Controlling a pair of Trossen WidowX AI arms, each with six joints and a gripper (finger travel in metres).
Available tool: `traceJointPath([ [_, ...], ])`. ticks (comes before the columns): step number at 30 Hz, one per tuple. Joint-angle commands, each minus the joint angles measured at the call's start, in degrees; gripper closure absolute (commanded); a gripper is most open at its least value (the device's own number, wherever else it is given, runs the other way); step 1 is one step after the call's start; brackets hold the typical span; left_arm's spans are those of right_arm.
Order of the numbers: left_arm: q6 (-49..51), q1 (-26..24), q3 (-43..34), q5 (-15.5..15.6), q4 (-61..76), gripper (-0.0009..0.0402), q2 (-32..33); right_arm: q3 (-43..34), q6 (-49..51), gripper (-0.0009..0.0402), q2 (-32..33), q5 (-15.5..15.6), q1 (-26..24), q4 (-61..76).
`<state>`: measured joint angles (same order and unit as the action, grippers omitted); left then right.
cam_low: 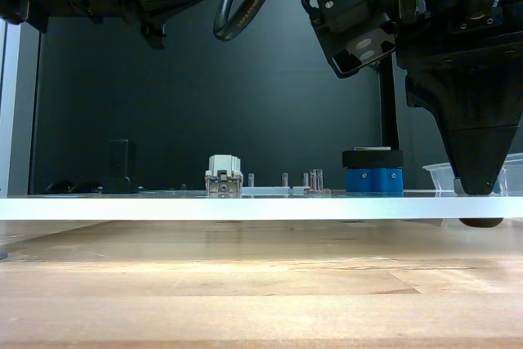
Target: Unfasten the M12 nut and place it in the container
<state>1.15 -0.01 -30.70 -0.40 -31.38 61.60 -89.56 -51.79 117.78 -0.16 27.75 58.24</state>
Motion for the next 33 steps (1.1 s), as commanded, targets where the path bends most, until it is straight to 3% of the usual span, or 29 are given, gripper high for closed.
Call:
traceJointPath([
  [1, 0.0, 0.0, 0.0, 0.0, 0.0, 0.0393, 0.0, 0.0, 5.7, 0.0367, 0.0, -0.2, 0.0, -0.2],
  [6, 0.0, 0.0, 0.0, 0.0, 0.0, 0.0393, 0.0, 0.0, 20.4, 0.0382, 0.0, -0.2, 0.0, -0.1],
  [23, 0.0, 0.0, 0.0, 0.0, 0.0, 0.0393, 0.0, 0.6, 86.4, 0.0374, 0.0, -0.2, -0.1, -0.5],
  [26, 0.0, 0.0, 0.0, 0.0, 0.0, 0.0393, 0.0, 0.6, 91.4, 0.0369, 0.0, -0.3, -0.1, -0.7],
  [33, 0.0, 0.0, 0.0, 0.0, 0.0, 0.0393, 0.0, 0.6, 91.3, 0.0348, 0.0, -0.2, -0.1, -0.7],
])
